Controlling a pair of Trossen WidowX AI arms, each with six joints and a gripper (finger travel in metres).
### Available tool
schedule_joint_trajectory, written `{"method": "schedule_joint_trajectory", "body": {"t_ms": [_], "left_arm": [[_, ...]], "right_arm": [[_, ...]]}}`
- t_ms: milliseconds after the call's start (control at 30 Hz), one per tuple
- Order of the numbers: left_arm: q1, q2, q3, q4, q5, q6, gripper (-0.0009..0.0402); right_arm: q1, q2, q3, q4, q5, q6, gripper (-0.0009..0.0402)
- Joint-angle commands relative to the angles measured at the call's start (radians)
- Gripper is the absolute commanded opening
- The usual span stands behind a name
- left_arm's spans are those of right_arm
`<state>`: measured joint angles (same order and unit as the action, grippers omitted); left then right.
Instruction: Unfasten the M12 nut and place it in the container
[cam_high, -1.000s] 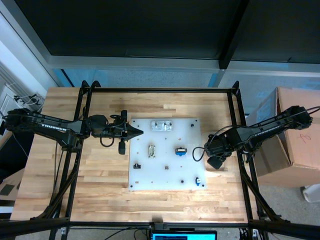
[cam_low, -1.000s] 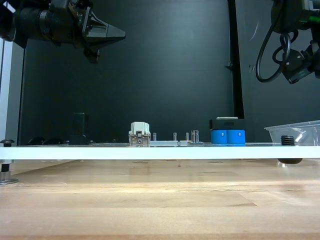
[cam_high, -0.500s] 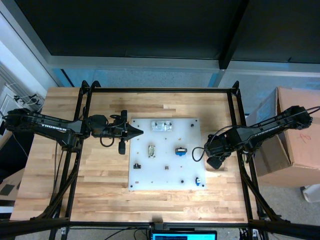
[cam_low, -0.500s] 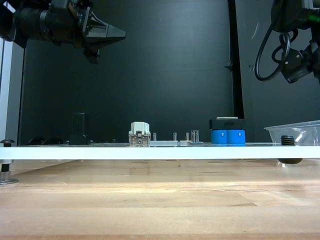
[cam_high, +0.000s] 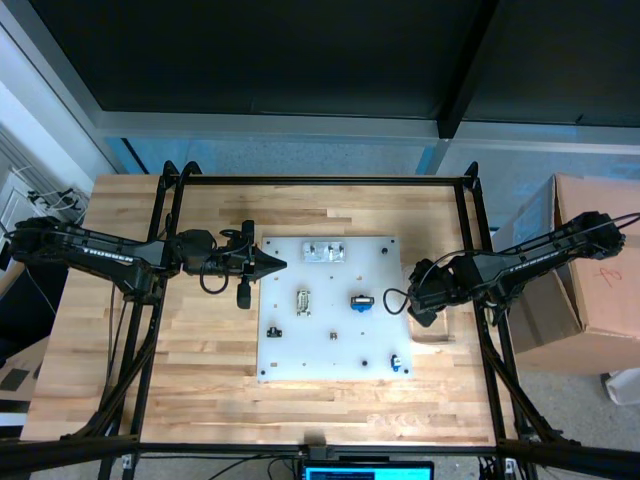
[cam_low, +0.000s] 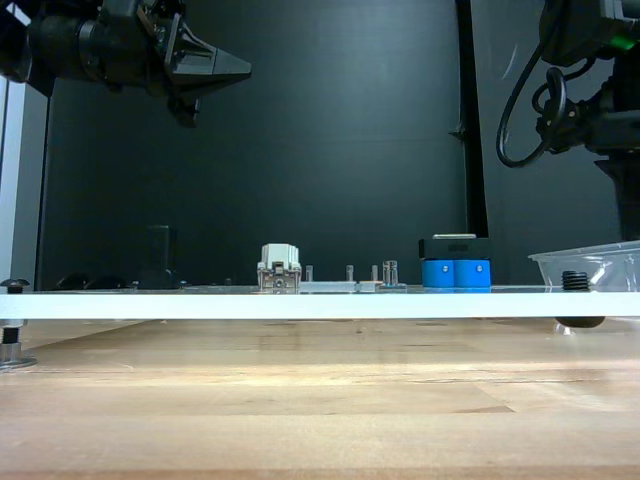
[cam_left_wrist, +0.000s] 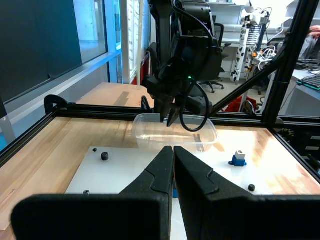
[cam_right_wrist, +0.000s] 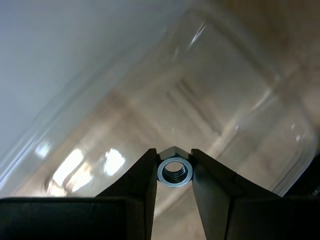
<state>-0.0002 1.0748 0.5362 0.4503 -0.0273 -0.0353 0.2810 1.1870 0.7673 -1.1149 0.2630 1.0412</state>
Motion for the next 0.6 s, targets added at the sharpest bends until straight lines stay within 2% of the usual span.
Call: {"method": "schedule_joint_trajectory", "body": {"t_ms": [33,300,600], "left_arm": [[0.000,0.000,0.000,0.000,0.000,0.000,0.0000],[0.000,0.000,0.000,0.000,0.000,0.000,0.0000],[0.000,0.000,0.000,0.000,0.000,0.000,0.0000]], "right_arm": [[0.000,0.000,0.000,0.005,0.034,0.030,0.0049],[0.002,0.000,-0.029,0.030,0.033,0.055,0.0083],[0.005,0.000,-0.080,0.119,0.030,0.061,0.0102]]}}
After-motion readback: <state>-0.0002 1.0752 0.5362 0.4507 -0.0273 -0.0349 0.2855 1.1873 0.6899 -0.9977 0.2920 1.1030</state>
